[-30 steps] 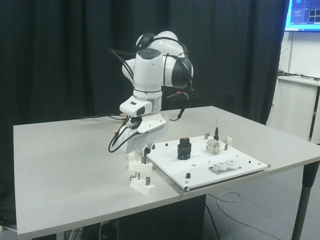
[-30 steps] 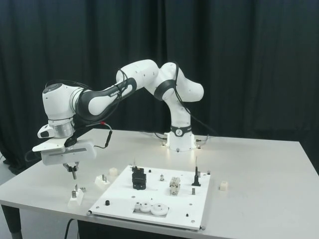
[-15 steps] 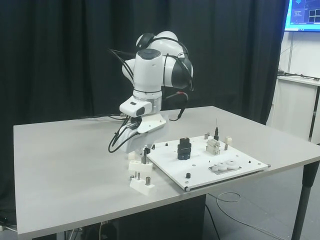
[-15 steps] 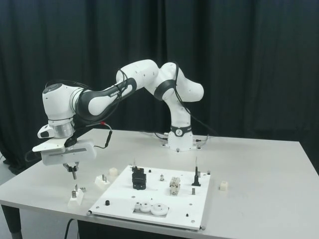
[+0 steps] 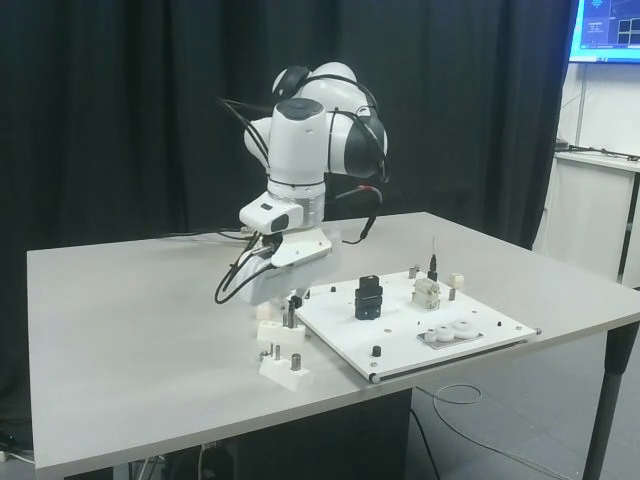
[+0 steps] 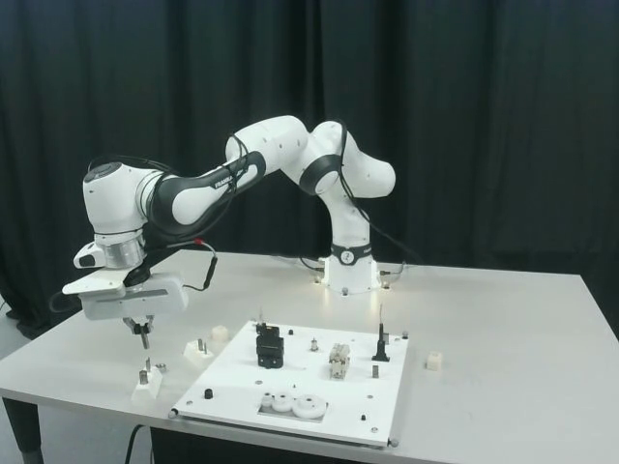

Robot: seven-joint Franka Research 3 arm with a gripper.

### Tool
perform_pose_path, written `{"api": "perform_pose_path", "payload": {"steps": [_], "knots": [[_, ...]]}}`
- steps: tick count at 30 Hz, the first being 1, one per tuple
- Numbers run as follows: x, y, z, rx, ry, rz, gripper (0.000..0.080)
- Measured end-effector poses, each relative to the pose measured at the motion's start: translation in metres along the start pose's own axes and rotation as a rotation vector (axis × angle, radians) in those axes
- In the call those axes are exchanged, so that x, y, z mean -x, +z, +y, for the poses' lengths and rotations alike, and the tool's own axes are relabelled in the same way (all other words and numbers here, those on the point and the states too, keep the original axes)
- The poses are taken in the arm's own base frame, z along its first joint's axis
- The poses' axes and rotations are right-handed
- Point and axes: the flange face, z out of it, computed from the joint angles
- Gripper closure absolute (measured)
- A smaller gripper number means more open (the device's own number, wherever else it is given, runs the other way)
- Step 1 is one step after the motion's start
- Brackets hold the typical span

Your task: Insert round peg 3.

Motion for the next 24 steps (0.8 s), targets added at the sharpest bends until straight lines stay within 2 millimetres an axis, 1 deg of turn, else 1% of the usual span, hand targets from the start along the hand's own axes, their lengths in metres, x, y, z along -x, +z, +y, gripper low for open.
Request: {"api": "perform_pose_path", "payload": {"steps": [6, 12, 18, 24], "knots": [[0.004, -0.001, -0.016, -0.001, 0.029, -0.017, 0.0700], [0.012, -0.010, -0.041, -0.006, 0.061, -0.035, 0.0700], [0.022, -0.024, -0.072, 0.003, 0.085, -0.041, 0.0700], [0.035, -0.036, -0.108, 0.037, 0.109, -0.039, 0.0700]]}}
